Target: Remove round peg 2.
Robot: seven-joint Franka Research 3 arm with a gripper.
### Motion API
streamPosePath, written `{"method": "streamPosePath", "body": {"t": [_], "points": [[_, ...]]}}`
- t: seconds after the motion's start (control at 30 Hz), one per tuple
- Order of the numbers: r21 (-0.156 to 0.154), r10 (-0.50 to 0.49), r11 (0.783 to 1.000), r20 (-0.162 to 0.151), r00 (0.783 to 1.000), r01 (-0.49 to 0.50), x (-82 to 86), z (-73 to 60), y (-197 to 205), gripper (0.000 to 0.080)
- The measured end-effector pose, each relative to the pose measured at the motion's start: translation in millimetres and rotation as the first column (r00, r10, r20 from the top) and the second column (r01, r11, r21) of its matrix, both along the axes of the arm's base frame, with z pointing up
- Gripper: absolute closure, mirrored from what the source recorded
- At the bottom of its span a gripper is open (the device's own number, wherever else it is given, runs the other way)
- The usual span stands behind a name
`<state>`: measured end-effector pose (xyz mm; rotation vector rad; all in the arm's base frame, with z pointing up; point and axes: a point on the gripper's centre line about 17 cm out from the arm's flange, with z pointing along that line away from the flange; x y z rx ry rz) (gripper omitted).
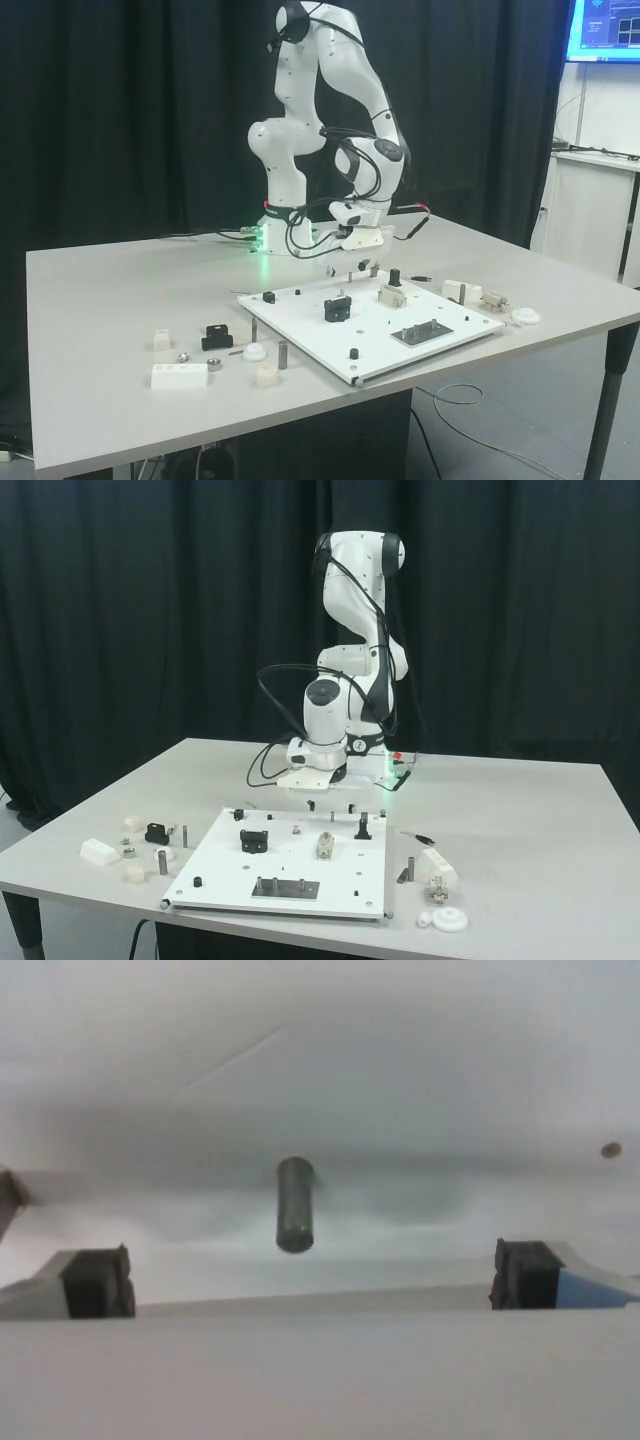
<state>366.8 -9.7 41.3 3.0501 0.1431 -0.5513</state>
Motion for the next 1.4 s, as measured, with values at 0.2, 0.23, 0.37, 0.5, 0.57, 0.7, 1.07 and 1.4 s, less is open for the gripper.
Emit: {"method": "streamPosePath", "body": {"t": [0.2, 0.23, 0.37, 0.5, 0.57, 0.7, 1.07, 1.4], "points": [[0.010, 0.010, 1.000, 0.009, 1.000, -0.010, 3.0, -2.4, -2, 0.0003], [0.011, 0.010, 1.000, 0.011, 1.000, -0.011, 3.5, -3.3, -2, 0.0003], [0.015, 0.000, 1.000, 0.021, 1.000, 0.000, 6.0, -8.0, -2, 0.0003], [0.016, -0.010, 1.000, 0.026, 1.000, 0.010, 7.5, -13.4, -1, 0.0003], [0.018, -0.017, 1.000, 0.028, 0.999, 0.016, 7.8, -16.2, 0, 0.0003], [0.019, -0.022, 1.000, 0.030, 0.999, 0.021, 8.4, -19.3, 1, 0.0003], [0.022, -0.020, 1.000, 0.020, 1.000, 0.019, 6.0, -17.5, 4, 0.0250], [0.023, -0.018, 1.000, 0.018, 1.000, 0.018, 5.5, -17.0, 5, 0.0624]]}}
